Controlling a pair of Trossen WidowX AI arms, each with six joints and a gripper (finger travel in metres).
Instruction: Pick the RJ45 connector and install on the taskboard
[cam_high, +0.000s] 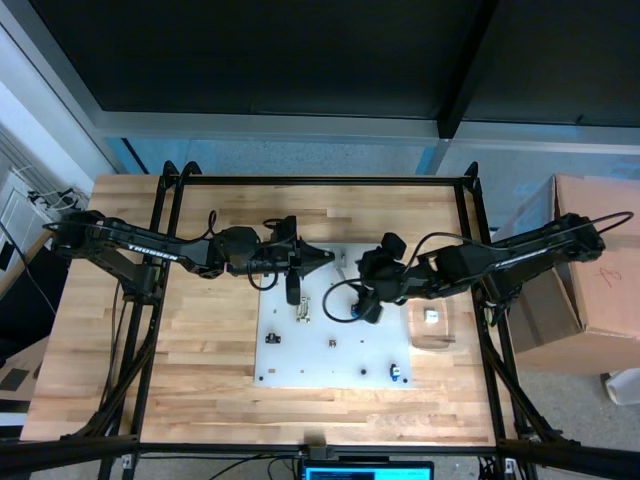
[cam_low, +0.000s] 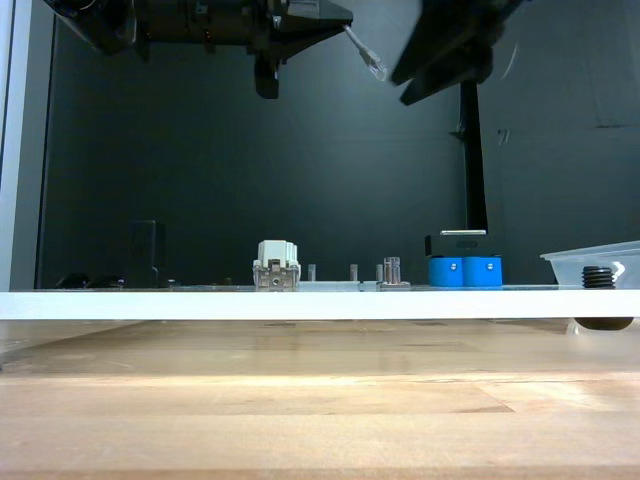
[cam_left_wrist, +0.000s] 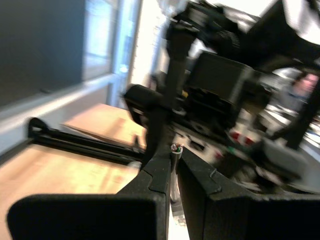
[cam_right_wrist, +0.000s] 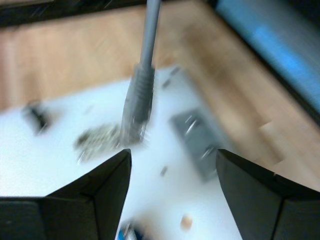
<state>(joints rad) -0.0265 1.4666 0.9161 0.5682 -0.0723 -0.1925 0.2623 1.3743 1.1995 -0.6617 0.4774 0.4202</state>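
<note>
Closest to us, the tabletop (cam_high: 200, 350) carries the white taskboard (cam_high: 300, 365), and both hands hang well above it. We judge the left hand (cam_left_wrist: 174, 153) is clenched on the cable (cam_right_wrist: 150, 30) just behind the RJ45 connector (cam_right_wrist: 136, 107) to offer it toward the right hand (cam_right_wrist: 172, 159), whose fingers (cam_right_wrist: 100, 185) are spread. The connector hangs just ahead of them, untouched, clear of any seat.
</note>
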